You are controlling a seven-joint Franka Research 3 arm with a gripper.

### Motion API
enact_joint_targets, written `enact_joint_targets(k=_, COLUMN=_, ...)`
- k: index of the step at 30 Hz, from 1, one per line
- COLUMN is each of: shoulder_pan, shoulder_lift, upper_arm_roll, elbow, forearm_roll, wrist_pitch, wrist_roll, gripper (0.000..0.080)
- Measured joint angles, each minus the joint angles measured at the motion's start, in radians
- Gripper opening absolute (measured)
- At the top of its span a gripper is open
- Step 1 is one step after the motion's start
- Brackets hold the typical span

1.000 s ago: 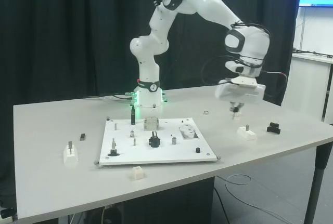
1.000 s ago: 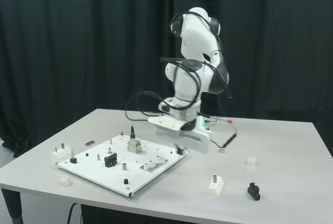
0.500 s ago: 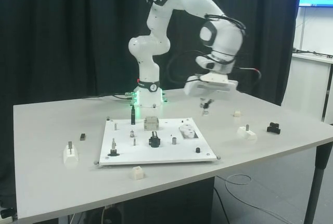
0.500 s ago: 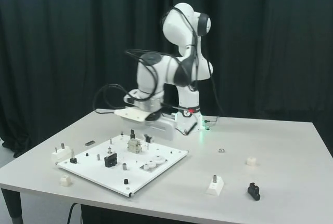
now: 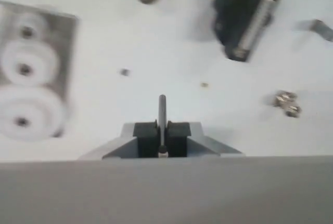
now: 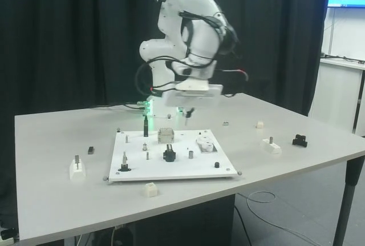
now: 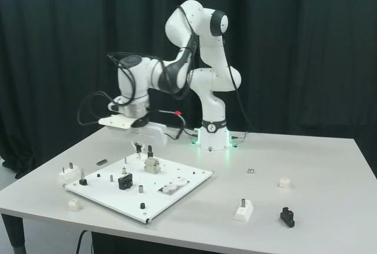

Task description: Insert round peg 1.

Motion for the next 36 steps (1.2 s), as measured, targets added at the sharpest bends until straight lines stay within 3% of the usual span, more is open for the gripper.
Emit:
enact_joint_targets(k=12, shoulder_pan=-0.041, shoulder_lift=-0.047, upper_arm_roll=-0.128, elbow=-0.09, forearm_roll=0.002, wrist_pitch=0.057, wrist_roll=-0.203, gripper=0.0033)
enact_joint_targets(k=24, shoulder_pan=-0.043, shoulder_lift=-0.068, upper_arm_roll=-0.264, elbow=-0.198, forearm_roll=0.046, wrist_pitch=0.197, wrist_roll=-0.382, gripper=0.0033)
enact_joint_targets(k=36, shoulder_pan=-0.044, shoulder_lift=-0.07, upper_arm_roll=-0.326, elbow=-0.284, forearm_roll=0.125, wrist_pitch=0.33, wrist_roll=-0.502, gripper=0.0033)
